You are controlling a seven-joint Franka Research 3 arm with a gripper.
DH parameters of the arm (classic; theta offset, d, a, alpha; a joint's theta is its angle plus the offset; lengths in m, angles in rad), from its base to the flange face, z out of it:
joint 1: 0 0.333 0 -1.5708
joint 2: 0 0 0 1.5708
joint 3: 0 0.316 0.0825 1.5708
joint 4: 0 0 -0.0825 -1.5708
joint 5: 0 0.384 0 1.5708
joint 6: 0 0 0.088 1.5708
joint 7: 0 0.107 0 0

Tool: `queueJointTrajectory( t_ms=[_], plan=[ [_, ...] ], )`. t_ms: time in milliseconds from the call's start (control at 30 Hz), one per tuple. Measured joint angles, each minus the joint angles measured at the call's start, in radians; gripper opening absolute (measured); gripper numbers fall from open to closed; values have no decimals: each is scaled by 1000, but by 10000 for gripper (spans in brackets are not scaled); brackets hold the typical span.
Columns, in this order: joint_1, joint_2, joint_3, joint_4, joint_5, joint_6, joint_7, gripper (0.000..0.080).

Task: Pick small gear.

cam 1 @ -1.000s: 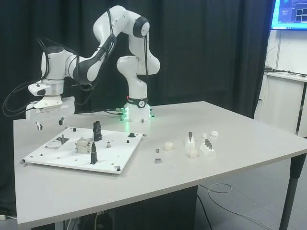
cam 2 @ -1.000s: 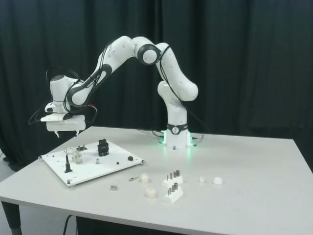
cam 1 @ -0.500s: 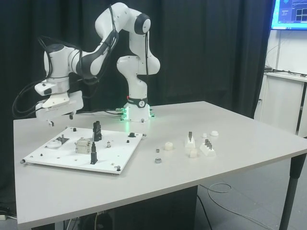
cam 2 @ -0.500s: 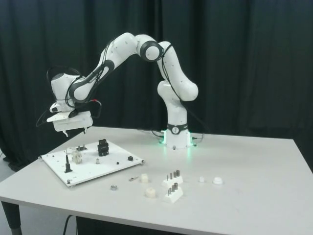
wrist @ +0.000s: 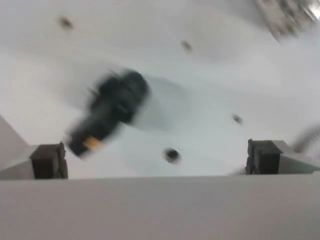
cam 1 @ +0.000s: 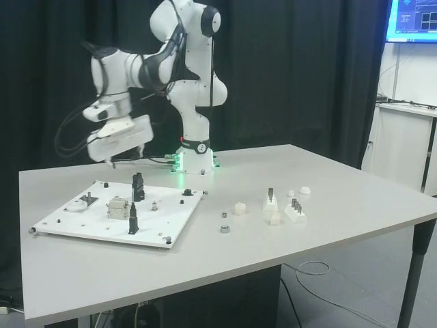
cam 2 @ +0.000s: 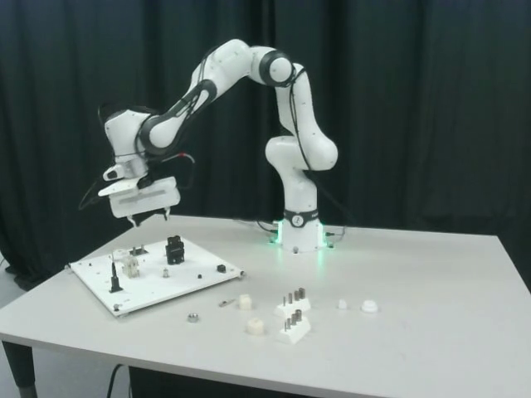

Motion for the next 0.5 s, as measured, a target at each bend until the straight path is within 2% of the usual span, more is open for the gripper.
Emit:
queueJointTrajectory(
  t_ms=[133, 267, 500],
  plan=[
    [57, -57, 0, -43, -18, 0, 55, 800],
    [115, -107, 2, -76, -59, 0, 129, 800],
    [212, -180, 12, -128, -112, -1, 256, 800]
  ],
)
